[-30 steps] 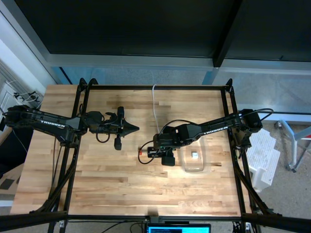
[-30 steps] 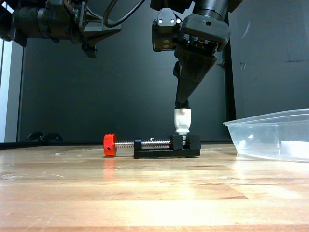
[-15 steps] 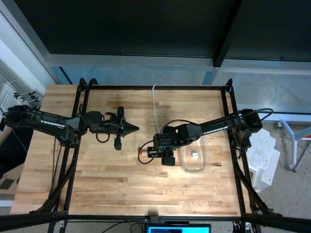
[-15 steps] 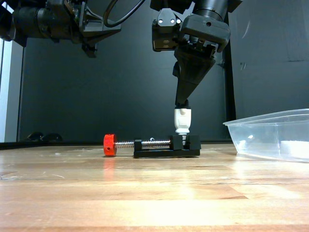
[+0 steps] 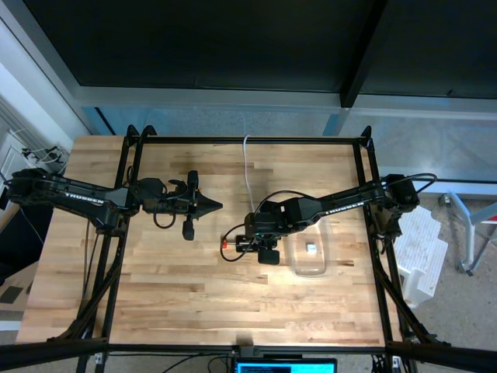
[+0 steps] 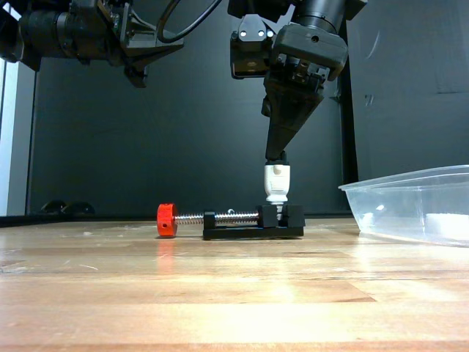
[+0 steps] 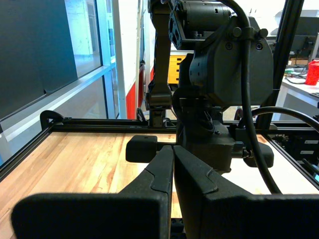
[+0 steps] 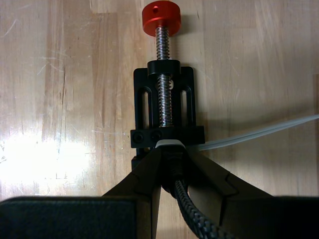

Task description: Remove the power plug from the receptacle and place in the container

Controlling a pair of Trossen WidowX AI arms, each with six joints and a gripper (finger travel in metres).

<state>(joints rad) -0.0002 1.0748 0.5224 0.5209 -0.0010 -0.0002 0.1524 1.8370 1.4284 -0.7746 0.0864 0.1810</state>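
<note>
The white receptacle (image 6: 277, 183) stands upright in a small black clamp (image 6: 253, 220) with an orange-red knob (image 6: 166, 219). On top of it sits the black power plug (image 8: 174, 167), its braided black cable (image 8: 193, 215) running back toward the camera. My right gripper (image 6: 276, 155) points straight down and is shut on the plug, just above the receptacle (image 8: 168, 144). In the high view the right gripper (image 5: 254, 238) sits left of the clear container (image 5: 311, 255). My left gripper (image 5: 217, 206) hangs shut and empty, well to the left, with its fingers (image 7: 164, 167) pressed together.
A small white cube (image 5: 311, 248) lies in the container (image 6: 418, 205). The long white cord (image 5: 248, 171) runs from the receptacle to the table's far edge. A black frame (image 5: 248, 140) borders the wooden table.
My right gripper's body has shifted very slightly above the receptacle. The plug, receptacle and left arm stand as before.
</note>
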